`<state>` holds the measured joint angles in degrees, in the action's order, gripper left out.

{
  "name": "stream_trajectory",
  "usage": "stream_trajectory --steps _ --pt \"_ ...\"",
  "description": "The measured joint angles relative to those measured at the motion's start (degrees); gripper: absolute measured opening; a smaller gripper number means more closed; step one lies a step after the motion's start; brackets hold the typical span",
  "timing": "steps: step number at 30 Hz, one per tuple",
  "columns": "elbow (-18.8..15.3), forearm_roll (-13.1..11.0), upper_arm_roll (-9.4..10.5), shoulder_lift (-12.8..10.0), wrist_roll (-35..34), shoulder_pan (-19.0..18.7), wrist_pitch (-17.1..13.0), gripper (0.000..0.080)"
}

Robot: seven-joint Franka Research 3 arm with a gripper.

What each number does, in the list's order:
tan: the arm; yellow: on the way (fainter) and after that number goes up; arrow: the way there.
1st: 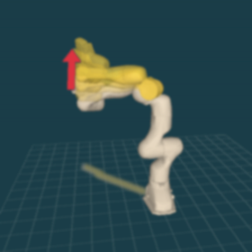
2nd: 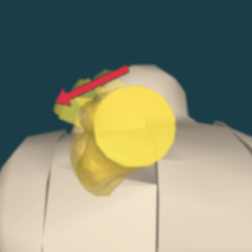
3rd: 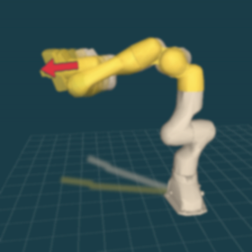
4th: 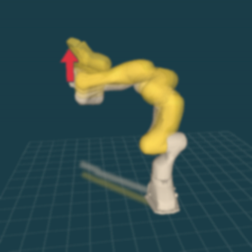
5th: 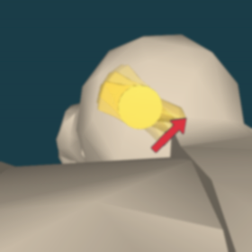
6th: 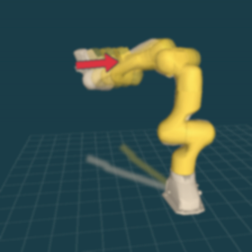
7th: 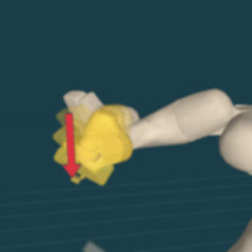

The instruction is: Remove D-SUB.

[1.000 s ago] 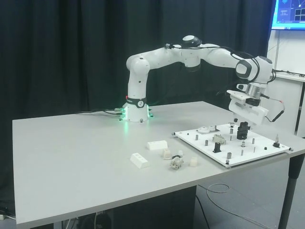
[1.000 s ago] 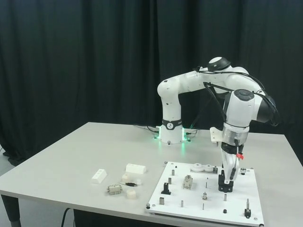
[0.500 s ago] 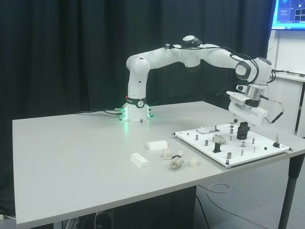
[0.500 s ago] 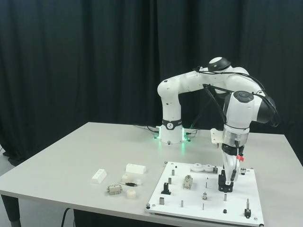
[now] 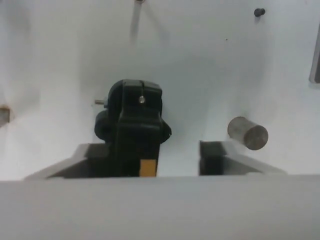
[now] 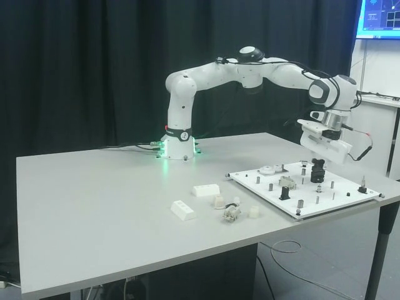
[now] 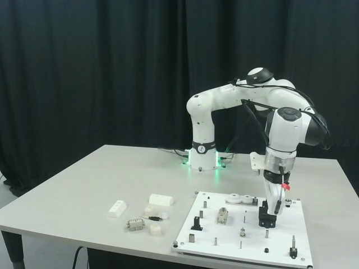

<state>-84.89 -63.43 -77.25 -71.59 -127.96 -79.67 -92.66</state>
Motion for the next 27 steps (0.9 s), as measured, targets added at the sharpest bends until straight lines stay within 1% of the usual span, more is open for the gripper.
stream_trajectory --steps 1,2,5,7,8,14,18,27 --pt "0.00 0.00 0.00 0.01 0.00 0.00 -0.06 0.0506" --pt "0.00 -0.01 0.00 0.01 0.00 0.00 -0.20 0.0306" --pt "-0.03 -0.01 -0.02 0.02 -0.01 0.08 -1.76 0.0306" --pt "-0.13 -0.02 -0.04 0.09 -0.01 0.10 -1.80 0.0306" --pt "-0.15 -0.02 -0.06 0.11 -0.01 0.10 -1.84 0.0162" --pt "-0.24 0.40 -0.39 0.11 0.25 0.03 -2.23 0.0162" --pt "-0.24 1.00 -0.77 0.19 1.25 0.01 -3.18 0.0164" --pt "-0.24 2.35 -2.29 0.21 1.63 -0.37 -3.21 0.0155"
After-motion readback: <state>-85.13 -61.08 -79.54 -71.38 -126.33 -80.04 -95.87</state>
